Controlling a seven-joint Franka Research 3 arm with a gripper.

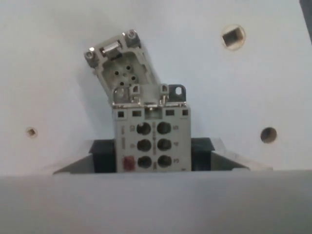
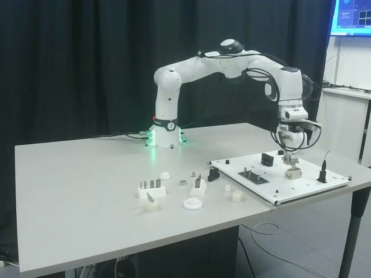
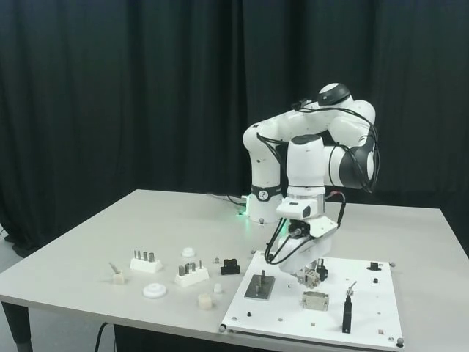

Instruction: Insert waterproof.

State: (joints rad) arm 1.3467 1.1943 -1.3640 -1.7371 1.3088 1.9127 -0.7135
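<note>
In the jaws, connector (image 1: 151, 141), markings illegible.

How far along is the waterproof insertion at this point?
Done: the gripper has the waterproof plug between its fingers and has it near the socket on the white board. In hand: lining the two up. Left: the wrist view shows the plug out of the socket, not yet seated.
</note>
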